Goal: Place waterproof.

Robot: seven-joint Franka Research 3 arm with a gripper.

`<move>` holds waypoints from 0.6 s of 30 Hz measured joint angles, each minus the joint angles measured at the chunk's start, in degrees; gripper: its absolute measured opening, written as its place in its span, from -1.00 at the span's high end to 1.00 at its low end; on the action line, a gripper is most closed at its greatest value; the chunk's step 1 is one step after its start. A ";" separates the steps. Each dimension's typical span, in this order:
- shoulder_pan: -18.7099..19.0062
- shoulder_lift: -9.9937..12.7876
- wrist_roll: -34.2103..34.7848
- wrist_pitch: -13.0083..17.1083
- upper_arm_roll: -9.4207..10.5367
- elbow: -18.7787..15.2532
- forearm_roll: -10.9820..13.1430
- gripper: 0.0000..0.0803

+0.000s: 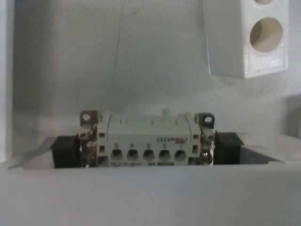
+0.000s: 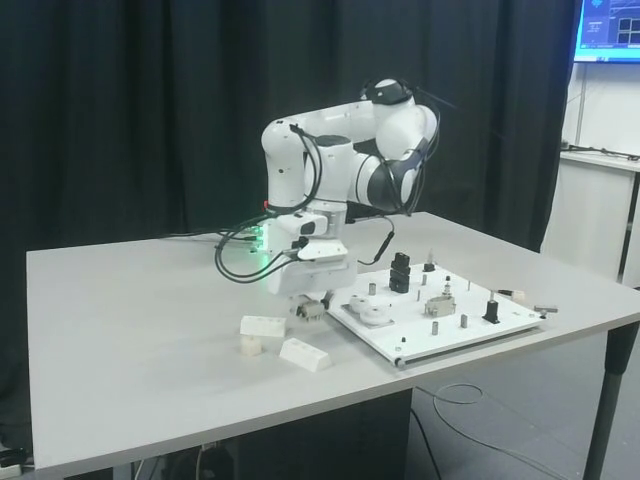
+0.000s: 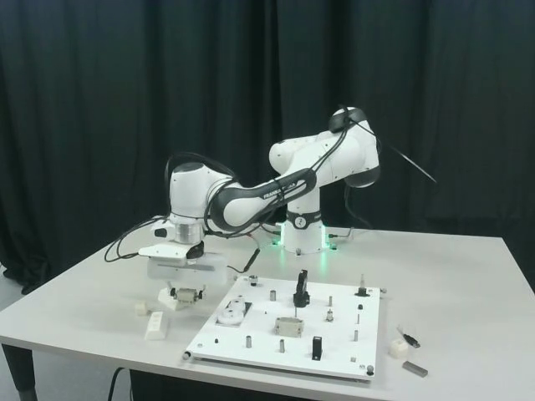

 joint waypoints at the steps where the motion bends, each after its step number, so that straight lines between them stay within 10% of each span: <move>1: -0.14 0.01 -0.14 0.23 0.23 0.01 0.26 -0.54; 18: -1.90 0.52 -0.91 3.09 2.80 1.14 1.57 -0.54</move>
